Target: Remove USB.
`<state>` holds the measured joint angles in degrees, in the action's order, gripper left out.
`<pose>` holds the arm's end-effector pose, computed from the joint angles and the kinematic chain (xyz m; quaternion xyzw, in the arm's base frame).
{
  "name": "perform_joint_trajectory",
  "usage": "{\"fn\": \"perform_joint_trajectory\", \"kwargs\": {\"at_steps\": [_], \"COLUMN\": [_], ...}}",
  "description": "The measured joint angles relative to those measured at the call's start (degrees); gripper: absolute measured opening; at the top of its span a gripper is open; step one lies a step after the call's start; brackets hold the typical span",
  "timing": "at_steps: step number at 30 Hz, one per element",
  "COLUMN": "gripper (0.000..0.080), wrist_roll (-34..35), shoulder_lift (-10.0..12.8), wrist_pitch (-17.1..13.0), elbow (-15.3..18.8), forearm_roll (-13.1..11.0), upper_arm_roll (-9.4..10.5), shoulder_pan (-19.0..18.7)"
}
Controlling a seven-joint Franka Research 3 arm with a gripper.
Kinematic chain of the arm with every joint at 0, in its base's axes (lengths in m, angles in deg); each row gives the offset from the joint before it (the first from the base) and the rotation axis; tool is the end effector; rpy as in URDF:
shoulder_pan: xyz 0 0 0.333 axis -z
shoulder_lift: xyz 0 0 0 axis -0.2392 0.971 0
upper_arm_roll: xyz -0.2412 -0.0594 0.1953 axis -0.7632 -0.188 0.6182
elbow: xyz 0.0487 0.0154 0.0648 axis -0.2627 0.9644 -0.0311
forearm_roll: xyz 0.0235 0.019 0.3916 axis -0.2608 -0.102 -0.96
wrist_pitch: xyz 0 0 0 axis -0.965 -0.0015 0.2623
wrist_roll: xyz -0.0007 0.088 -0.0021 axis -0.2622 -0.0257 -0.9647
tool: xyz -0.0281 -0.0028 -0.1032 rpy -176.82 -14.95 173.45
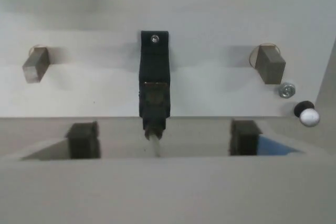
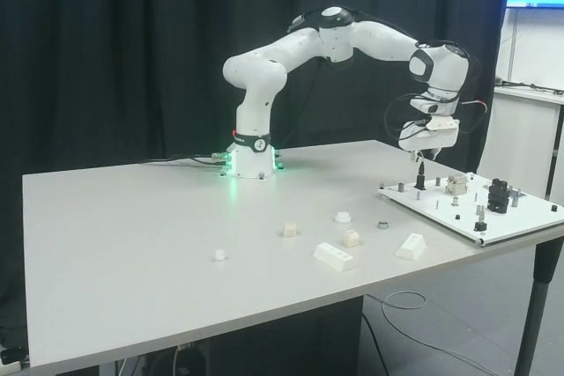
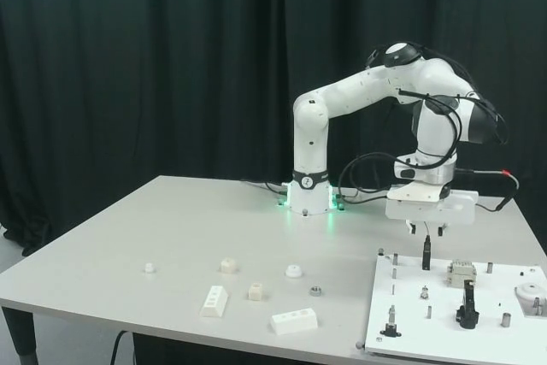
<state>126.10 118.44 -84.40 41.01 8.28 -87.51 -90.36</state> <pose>0.4541 0.3656 0.2801 0.9213 -0.3724 -0.1001 0.0506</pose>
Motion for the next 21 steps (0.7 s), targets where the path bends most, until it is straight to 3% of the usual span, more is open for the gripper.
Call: {"fn": "perform_joint_trajectory", "kwargs": {"at_steps": [2, 3, 12, 13, 17, 18, 21], "gripper": [0.0697, 0.0504, 0.0504, 0.0132, 0.0132, 0.0030, 0.0030], "wrist_roll": [0.00, 0.00, 0.00, 0.02, 0.44, 0.66, 1.19], "shoulder_lift": [0.00, 0.00, -0.02, -0.04, -0.21, -0.24, -0.25], "wrist_pitch": [-0.11, -0.16, -0.21, -0.21, -0.21, -0.21, -0.21], "elbow": [0.28, 0.40, 0.87, 0.87, 0.87, 0.87, 0.87], "forearm_roll": [0.00, 0.00, 0.00, -0.01, -0.28, -0.33, -0.44], "upper_arm_roll": [0.00, 0.00, -0.01, -0.02, -0.04, -0.04, -0.04], "shoulder_pan": [-0.14, -0.20, -0.29, -0.30, -0.48, -0.54, -0.70]}}
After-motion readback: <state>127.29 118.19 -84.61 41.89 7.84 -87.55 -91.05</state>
